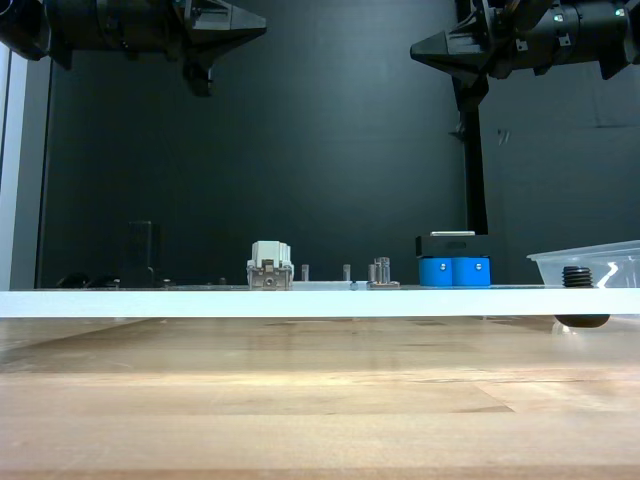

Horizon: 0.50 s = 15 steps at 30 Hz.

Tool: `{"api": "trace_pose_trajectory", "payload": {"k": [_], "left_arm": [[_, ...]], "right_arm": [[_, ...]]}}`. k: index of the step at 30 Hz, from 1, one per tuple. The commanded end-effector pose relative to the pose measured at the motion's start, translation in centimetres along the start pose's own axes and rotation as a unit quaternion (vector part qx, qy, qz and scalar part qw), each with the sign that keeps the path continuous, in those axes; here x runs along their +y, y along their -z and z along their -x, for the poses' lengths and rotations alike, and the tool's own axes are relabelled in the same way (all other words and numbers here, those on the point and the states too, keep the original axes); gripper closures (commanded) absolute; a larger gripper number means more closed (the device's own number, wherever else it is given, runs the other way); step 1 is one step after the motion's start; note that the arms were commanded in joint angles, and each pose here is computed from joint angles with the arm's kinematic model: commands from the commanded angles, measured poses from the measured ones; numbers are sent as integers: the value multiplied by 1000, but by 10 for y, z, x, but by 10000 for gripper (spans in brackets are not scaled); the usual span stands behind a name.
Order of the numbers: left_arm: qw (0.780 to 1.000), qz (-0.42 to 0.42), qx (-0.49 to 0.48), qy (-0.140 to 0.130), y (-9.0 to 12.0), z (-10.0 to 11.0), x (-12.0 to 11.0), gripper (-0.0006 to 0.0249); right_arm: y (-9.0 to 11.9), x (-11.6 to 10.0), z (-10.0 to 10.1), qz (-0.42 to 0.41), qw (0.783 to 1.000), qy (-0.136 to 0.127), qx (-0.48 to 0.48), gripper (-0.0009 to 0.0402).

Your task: Pick the RJ45 connector and install on the taskboard

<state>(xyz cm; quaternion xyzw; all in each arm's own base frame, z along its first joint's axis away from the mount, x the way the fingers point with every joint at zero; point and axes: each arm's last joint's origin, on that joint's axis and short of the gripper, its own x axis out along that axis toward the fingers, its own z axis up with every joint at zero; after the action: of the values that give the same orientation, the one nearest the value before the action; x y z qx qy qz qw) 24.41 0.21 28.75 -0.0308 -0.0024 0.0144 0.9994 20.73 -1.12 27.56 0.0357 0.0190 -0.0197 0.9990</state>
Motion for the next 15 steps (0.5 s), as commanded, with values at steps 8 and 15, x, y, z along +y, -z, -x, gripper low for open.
{"api": "trace_pose_trajectory", "payload": {"k": [8,15], "left_arm": [[1000,0,0,0,0,0,0,242],[1000,0,0,0,0,0,0,242]], "right_arm": [[-6,2,0,1,999,-10,-31,393],[-10,4,1,-2,999,-8,39,393]]}}
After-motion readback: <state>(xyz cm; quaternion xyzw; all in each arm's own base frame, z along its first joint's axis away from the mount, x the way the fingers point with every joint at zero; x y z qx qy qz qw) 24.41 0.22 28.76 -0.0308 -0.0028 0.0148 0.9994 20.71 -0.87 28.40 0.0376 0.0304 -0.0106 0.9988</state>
